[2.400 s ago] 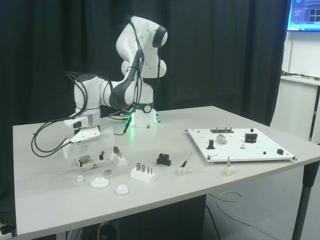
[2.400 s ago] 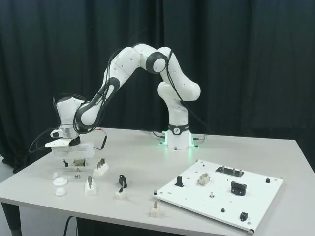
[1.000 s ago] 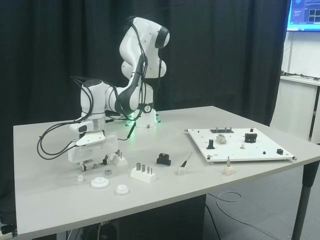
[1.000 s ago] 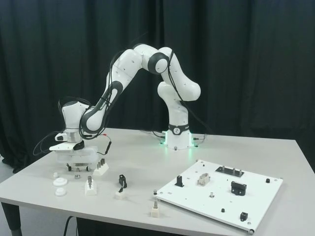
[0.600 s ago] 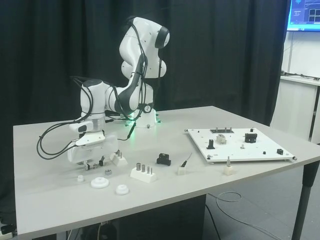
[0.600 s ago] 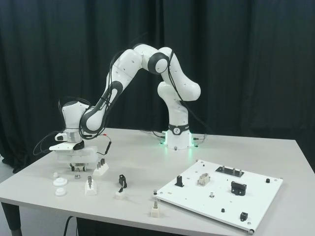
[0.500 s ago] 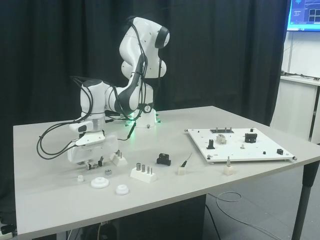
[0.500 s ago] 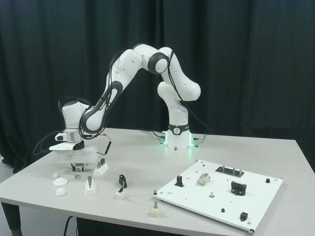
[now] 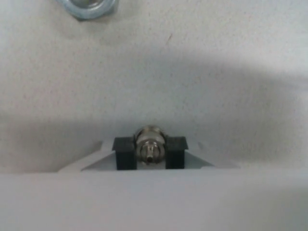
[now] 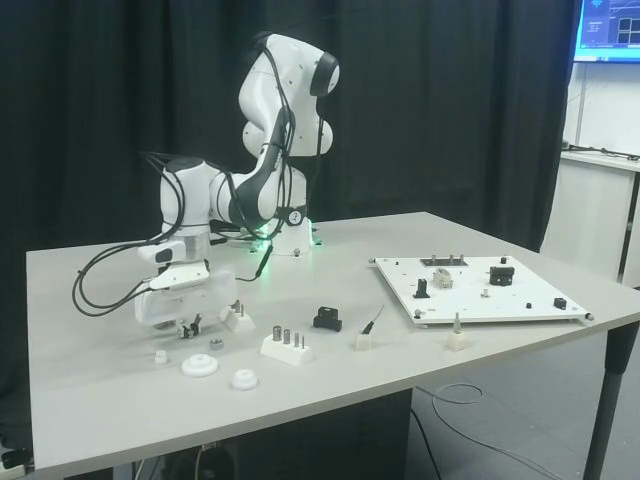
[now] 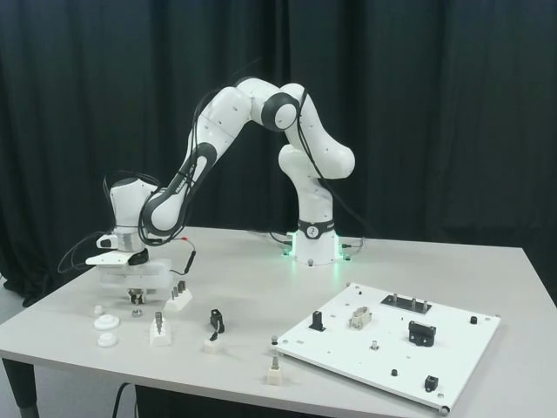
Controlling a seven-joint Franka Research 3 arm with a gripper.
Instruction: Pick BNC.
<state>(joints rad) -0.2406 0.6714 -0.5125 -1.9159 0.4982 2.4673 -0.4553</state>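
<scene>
1. Wrist view: my gripper [image 9: 150, 153] is clamped on the BNC connector [image 9: 149, 142], a small metal barrel pinched between my two black fingertips [image 9: 123, 153], above the grey table [image 9: 202, 86].
2. Beyond it on the table lies a metal nut [image 9: 90, 6], cut off by the picture's edge.
3. First room view: at the table's front edge sit two white gears [image 10: 199, 366], and a white block with metal pegs [image 10: 286, 345] stands just behind them.
4. My gripper [image 10: 186, 327] hangs low over the table's left end, the BNC connector held just off the surface, near a small white holder [image 10: 238, 318].
5. Toward the right end lies the white assembly board [image 10: 480, 290] with black fittings.
6. Farthest back, my base [image 10: 285, 235] is bolted near the rear edge, lit green at the foot.
</scene>
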